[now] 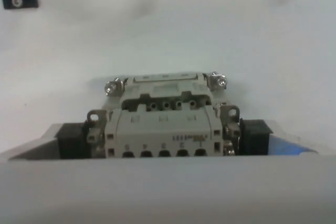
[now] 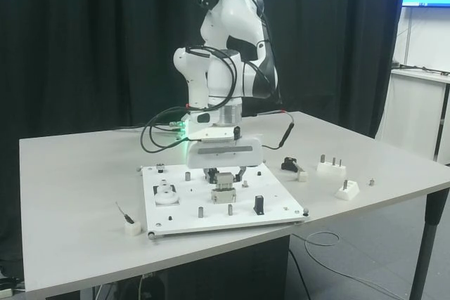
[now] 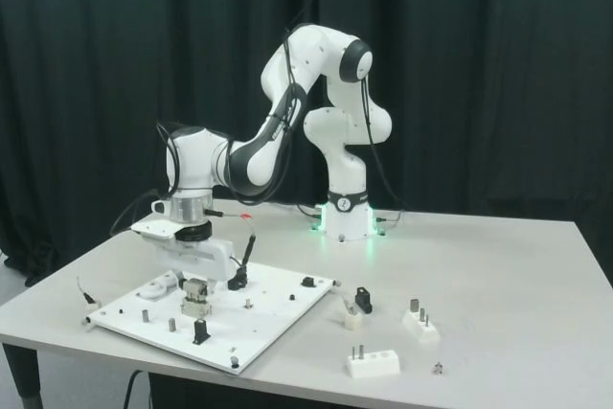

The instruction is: Insert waterproof.

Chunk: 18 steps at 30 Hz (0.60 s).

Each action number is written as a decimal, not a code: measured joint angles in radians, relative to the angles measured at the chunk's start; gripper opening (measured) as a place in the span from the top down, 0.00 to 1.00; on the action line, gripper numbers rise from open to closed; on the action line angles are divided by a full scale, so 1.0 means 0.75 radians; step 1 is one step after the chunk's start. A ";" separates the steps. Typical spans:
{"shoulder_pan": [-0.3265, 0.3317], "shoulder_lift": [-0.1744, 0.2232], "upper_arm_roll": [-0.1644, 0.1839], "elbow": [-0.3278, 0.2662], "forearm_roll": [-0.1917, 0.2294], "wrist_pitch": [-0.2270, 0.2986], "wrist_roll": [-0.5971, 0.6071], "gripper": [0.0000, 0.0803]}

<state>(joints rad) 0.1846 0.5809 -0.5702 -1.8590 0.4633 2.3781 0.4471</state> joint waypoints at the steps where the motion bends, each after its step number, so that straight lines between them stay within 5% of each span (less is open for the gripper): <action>1: 0.000 0.002 0.000 0.000 0.000 0.001 0.000 0.23; 18: -0.002 0.016 0.004 0.002 0.000 0.023 0.000 0.23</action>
